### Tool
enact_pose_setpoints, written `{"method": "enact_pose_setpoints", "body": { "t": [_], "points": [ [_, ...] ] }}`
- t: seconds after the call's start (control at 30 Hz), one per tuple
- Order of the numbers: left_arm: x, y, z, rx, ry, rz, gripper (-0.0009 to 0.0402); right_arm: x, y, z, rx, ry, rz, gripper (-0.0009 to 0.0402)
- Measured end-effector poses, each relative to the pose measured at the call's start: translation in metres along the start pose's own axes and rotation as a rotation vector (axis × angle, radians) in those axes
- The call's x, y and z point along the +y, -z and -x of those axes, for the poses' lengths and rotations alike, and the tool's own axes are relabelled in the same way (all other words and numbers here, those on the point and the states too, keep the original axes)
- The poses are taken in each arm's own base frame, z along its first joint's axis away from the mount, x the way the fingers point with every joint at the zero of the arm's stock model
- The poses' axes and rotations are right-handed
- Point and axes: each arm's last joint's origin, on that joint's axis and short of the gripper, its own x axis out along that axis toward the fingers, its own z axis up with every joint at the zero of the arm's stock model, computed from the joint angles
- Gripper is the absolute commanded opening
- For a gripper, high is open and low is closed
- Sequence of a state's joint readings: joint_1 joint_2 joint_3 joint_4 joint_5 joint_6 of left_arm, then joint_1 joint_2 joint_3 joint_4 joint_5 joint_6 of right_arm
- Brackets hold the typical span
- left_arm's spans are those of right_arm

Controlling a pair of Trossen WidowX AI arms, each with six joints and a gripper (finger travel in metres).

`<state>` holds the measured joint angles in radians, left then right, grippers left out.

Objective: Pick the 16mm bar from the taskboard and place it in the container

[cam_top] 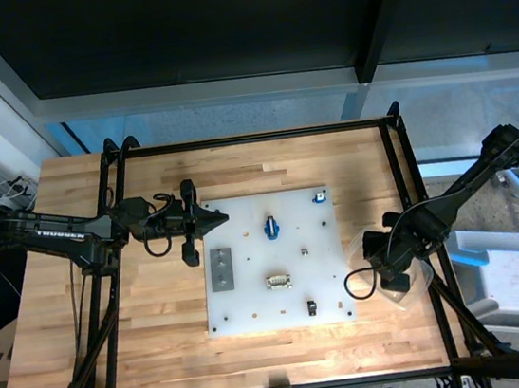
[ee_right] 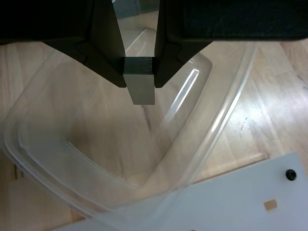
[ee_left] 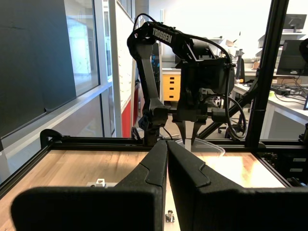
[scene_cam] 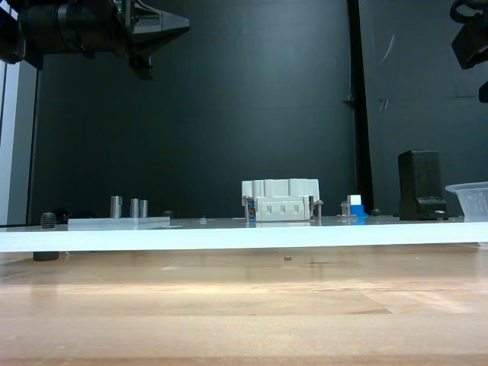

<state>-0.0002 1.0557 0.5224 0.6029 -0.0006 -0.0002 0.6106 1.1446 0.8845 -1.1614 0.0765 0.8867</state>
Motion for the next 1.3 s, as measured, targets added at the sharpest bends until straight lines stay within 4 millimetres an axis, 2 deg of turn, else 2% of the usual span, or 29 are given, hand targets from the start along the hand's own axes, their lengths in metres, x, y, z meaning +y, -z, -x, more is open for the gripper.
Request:
{"method": "enact_pose_setpoints", "body": {
  "t": [0.27, 0.4, 0.67, 1.1, 1.3],
  "points": [
    [0.000, 0.000, 0.000, 0.000, 0.000, 0.000, 0.0000, -0.003, 0.003, -0.006, 0.016, 0.020, -0.006, 0.0016],
    [0.000, 0.000, 0.000, 0.000, 0.000, 0.000, 0.0000, -0.005, 0.006, -0.013, 0.034, 0.043, -0.018, 0.0034],
    [0.000, 0.000, 0.000, 0.000, 0.000, 0.000, 0.0000, -0.005, 0.006, -0.016, 0.037, 0.049, -0.019, 0.0094],
    [0.000, 0.000, 0.000, 0.000, 0.000, 0.000, 0.0000, -0.004, 0.005, -0.016, 0.029, 0.039, -0.046, 0.0214],
    [0.000, 0.000, 0.000, 0.000, 0.000, 0.000, 0.0000, -0.004, 0.005, -0.017, 0.029, 0.040, -0.046, 0.0248]
  ]
}}
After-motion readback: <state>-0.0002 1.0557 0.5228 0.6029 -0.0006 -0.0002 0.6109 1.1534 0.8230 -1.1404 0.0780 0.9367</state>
